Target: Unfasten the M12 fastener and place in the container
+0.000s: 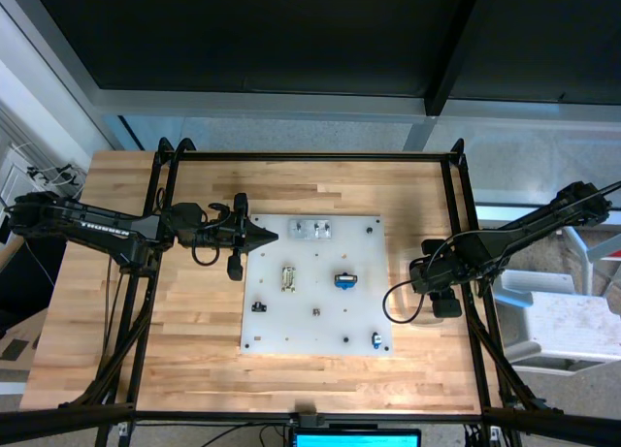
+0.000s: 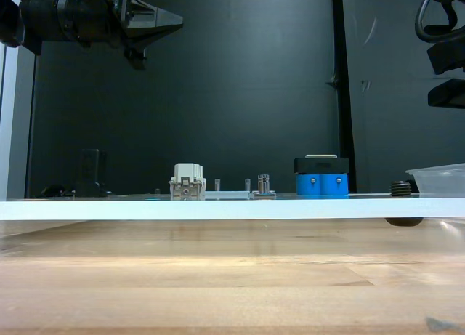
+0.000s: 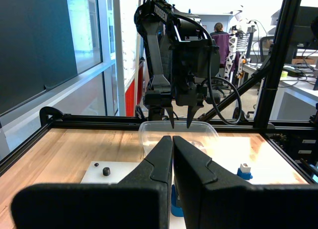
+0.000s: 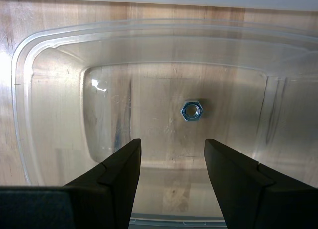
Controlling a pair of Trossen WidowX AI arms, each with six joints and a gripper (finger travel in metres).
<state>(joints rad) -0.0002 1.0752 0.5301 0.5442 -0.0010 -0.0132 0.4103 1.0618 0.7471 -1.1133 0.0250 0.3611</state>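
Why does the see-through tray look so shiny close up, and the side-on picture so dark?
Right wrist view: glare bleaches one edge of the clear rectangular plastic tray, yet the small silver nut inside looks sharp below the open right gripper. Low view: a black backdrop leaves the shut left gripper, raised at left, a silhouette. Left wrist view: the far room is blown out.

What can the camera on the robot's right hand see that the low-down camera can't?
Only the right wrist view looks down into the container and shows the silver nut lying on its bottom, below the open right gripper. Only the low view shows the black stud with bare ribs, the white board, a blue block, and the shut left gripper hanging high over the board's left side. Both show the container; the low view catches just one end of it.
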